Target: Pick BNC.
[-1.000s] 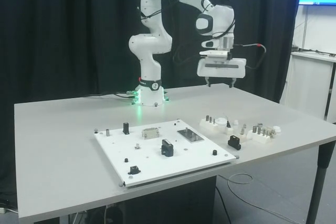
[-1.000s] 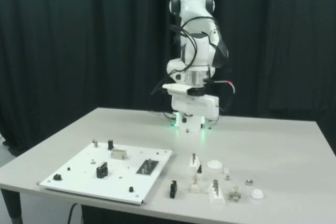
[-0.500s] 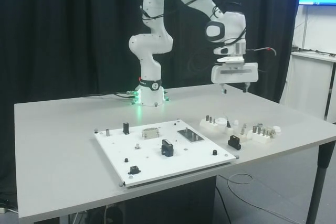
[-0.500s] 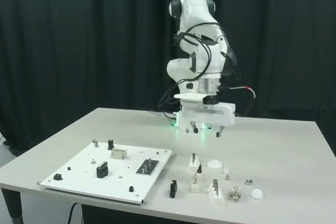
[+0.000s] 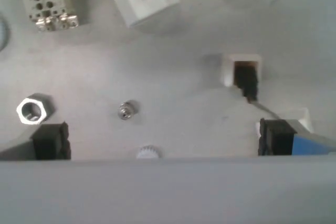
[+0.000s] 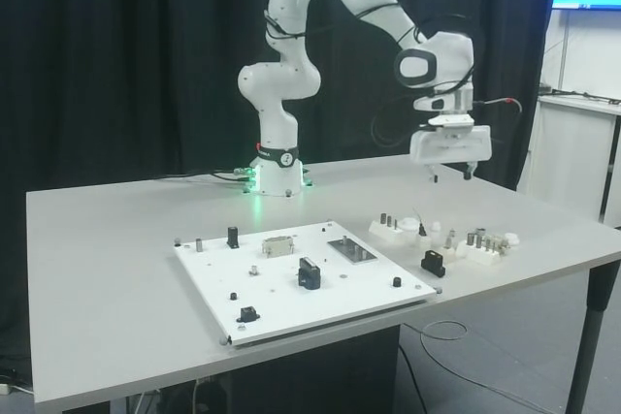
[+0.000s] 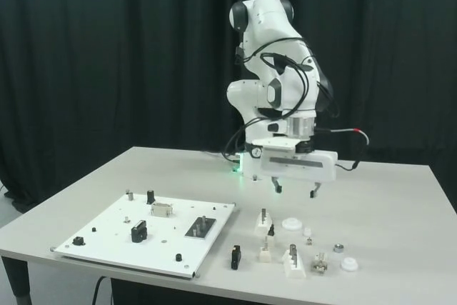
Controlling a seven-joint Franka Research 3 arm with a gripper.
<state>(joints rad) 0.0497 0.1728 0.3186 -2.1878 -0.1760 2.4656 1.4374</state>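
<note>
Our jaws point(image 7: 293, 189) hang spread and empty above the grey bench point(image 7: 400, 205). The small metal BNC connector point(image 5: 125, 110) stands below, between them: light, rigid, slick; we'd pinch its round barrel.

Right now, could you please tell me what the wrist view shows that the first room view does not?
Only the wrist view shows the small parts closely: a hex nut, a multi-pin connector and a black plug in a white holder. Only the first room view shows the white arm, its green-lit base and the white assembly board. Both show the open gripper above the grey table, fingertips apart and holding nothing.
</note>
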